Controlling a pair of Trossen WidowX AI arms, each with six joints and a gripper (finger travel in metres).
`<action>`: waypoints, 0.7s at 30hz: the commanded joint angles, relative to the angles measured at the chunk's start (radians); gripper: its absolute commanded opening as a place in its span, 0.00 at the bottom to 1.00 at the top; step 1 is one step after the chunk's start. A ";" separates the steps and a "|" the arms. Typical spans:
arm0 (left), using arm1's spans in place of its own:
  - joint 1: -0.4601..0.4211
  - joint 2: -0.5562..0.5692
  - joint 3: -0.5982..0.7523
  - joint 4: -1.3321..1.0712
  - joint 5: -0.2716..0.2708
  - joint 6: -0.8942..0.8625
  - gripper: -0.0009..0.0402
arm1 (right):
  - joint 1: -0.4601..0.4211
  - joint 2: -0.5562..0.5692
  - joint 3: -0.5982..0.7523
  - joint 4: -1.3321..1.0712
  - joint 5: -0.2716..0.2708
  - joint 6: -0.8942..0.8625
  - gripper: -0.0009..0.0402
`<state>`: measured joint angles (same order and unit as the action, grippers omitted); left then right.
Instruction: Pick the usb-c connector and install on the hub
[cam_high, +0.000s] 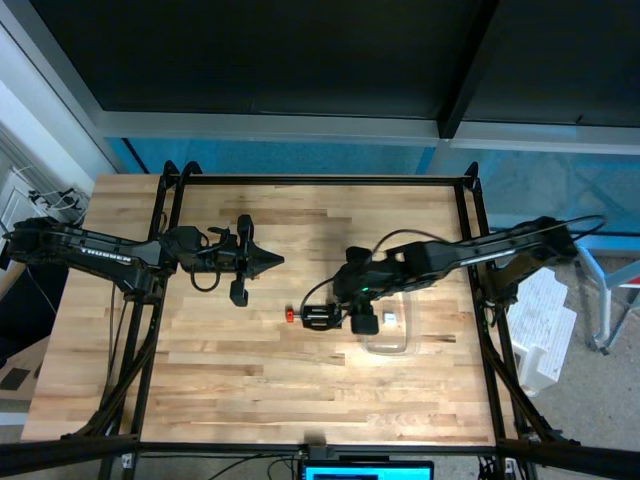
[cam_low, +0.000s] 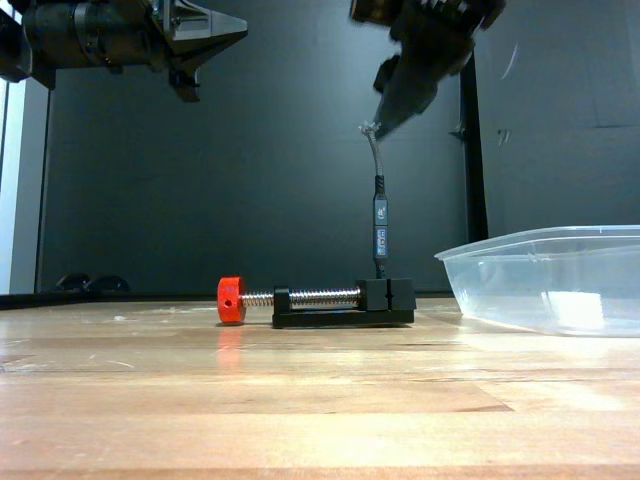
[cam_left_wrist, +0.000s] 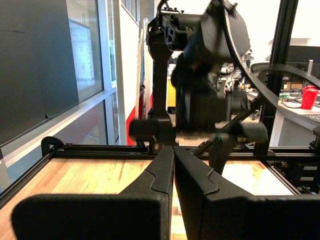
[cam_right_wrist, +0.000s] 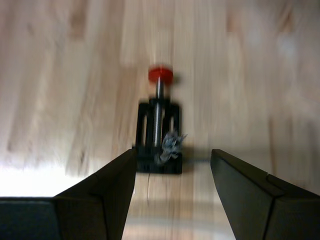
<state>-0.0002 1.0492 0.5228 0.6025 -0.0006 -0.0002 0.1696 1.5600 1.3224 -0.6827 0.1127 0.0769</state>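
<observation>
Connector (cam_low: 380, 228) standing upright in the vise (cam_low: 340, 303), mid-frame; my right fingers (cam_right_wrist: 112, 187) spread wide astride its cable; left fingers (cam_low: 210, 30) pressed together upper left; both empty.

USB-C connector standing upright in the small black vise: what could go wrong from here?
1. The black USB-C connector with short frayed cable stands upright in the black screw vise; the open right gripper just above could bend or tilt it if it closes off-centre.
2. The clear plastic tub sits close beside the vise; the right arm might knock it.
The shut left gripper hovers high at the left, away from both.
</observation>
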 joint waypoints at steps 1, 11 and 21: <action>0.000 0.000 0.000 0.000 0.000 0.000 0.02 | -0.008 -0.097 -0.088 0.150 0.000 -0.031 0.47; 0.000 0.000 0.000 0.000 0.000 0.000 0.02 | -0.121 -0.346 -0.372 0.625 -0.086 -0.063 0.31; 0.000 0.000 0.000 0.000 0.000 0.000 0.02 | -0.188 -0.475 -0.589 0.996 -0.121 -0.038 0.06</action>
<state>-0.0002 1.0492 0.5224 0.6022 -0.0006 -0.0006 -0.0185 1.0939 0.7532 0.2802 -0.0189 0.0383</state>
